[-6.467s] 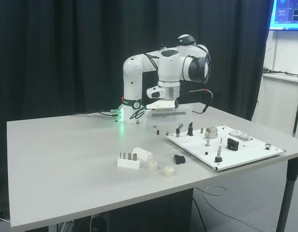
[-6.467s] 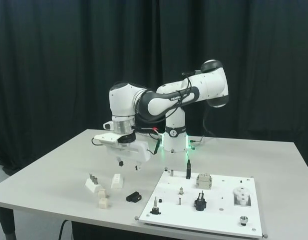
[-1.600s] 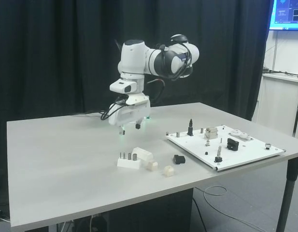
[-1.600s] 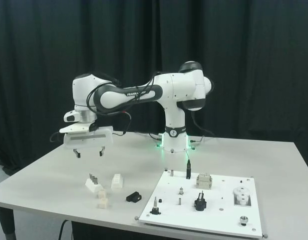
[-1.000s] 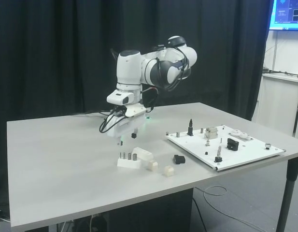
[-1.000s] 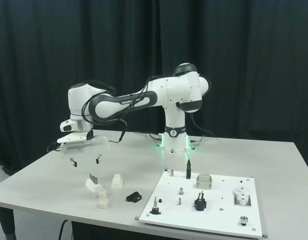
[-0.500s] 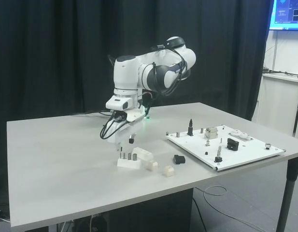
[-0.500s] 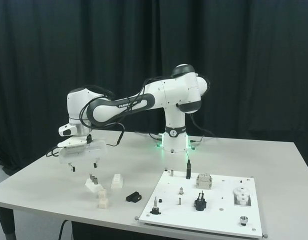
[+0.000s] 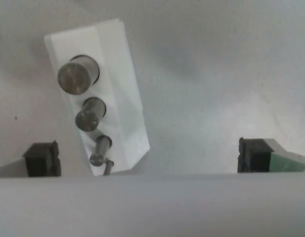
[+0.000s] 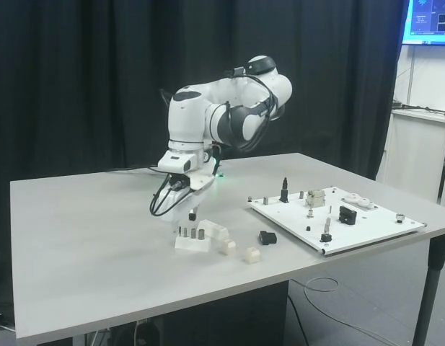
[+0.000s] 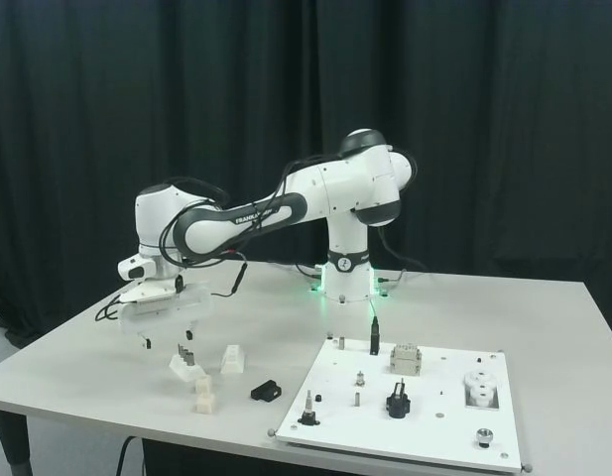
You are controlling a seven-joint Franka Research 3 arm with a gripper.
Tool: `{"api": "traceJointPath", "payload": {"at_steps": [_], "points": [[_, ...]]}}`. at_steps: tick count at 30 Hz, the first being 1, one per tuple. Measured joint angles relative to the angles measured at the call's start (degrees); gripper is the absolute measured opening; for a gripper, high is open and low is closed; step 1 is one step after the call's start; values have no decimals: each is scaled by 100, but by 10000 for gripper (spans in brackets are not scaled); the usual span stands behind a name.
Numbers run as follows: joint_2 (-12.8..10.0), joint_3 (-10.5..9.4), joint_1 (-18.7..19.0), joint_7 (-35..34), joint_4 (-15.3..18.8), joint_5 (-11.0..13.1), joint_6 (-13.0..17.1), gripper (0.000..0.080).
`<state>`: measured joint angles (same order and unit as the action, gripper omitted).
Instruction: Pick round peg 2.
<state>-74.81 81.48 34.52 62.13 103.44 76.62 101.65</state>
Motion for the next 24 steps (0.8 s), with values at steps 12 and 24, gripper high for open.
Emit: {"api": "traceJointPath", "payload": {"at_steps": [12,24], "points": [[0,-187,57,164,240,61,239,800],[0,-324,156,366,520,270,430,800]]}}
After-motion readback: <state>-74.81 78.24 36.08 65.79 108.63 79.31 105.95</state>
